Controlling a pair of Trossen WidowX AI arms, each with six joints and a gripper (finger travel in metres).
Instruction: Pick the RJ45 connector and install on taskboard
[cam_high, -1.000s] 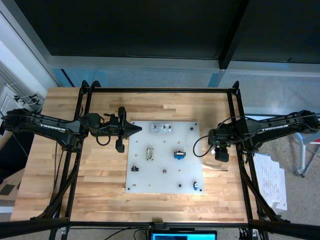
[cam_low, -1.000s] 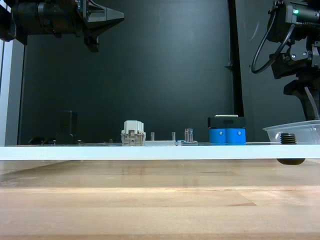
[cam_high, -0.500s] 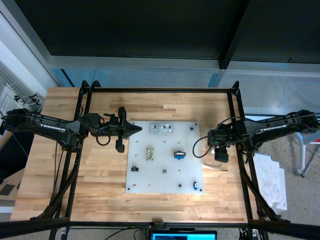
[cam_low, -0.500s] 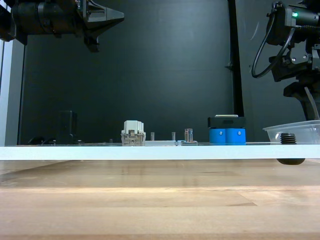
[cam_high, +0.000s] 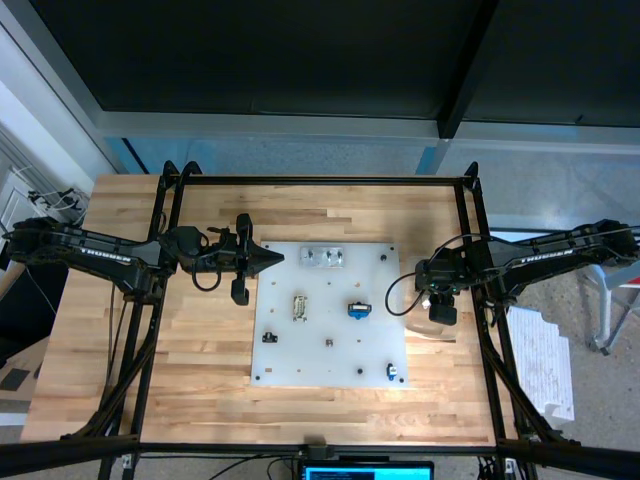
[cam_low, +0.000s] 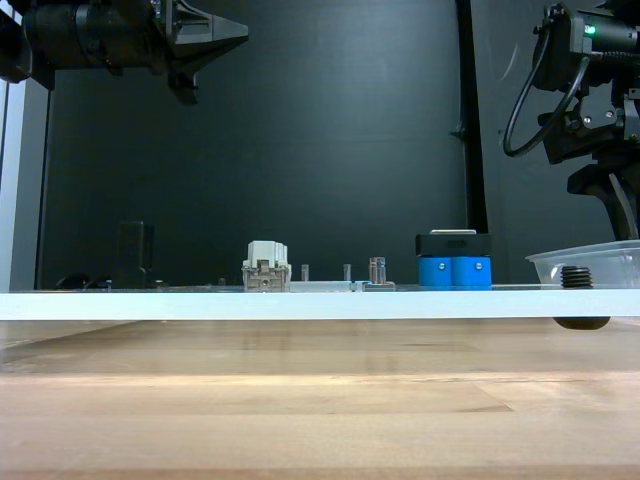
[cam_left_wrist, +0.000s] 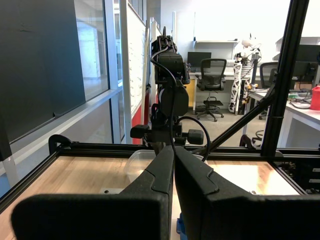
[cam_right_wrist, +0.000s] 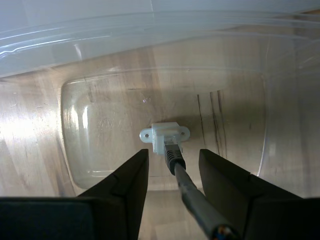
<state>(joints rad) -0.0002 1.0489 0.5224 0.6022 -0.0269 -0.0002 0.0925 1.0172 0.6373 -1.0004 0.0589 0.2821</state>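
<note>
Connector position settled it: the RJ45 connector (cam_right_wrist: 165, 136) lay in the clear tray (cam_right_wrist: 100, 30) on the desk, just right of the taskboard (cam_high: 330, 340). It sat straight ahead of my right gripper (cam_right_wrist: 173, 155), whose fingers were spread, with its dark tail running back between them. My left gripper (cam_left_wrist: 173, 150) hung clenched, well apart, over the board's left edge.

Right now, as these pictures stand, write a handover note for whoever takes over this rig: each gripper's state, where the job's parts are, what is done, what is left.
Left gripper: shut, holding nothing, raised near the taskboard's far left corner.
Right gripper: open, pointing down into the clear tray right of the board, fingers either side of the RJ45 connector.
Connector: lies on the tray floor with a dark cable attached, not gripped.
Done: right gripper lined up over it.
Left: close, lift, carry to the board, install.
</note>
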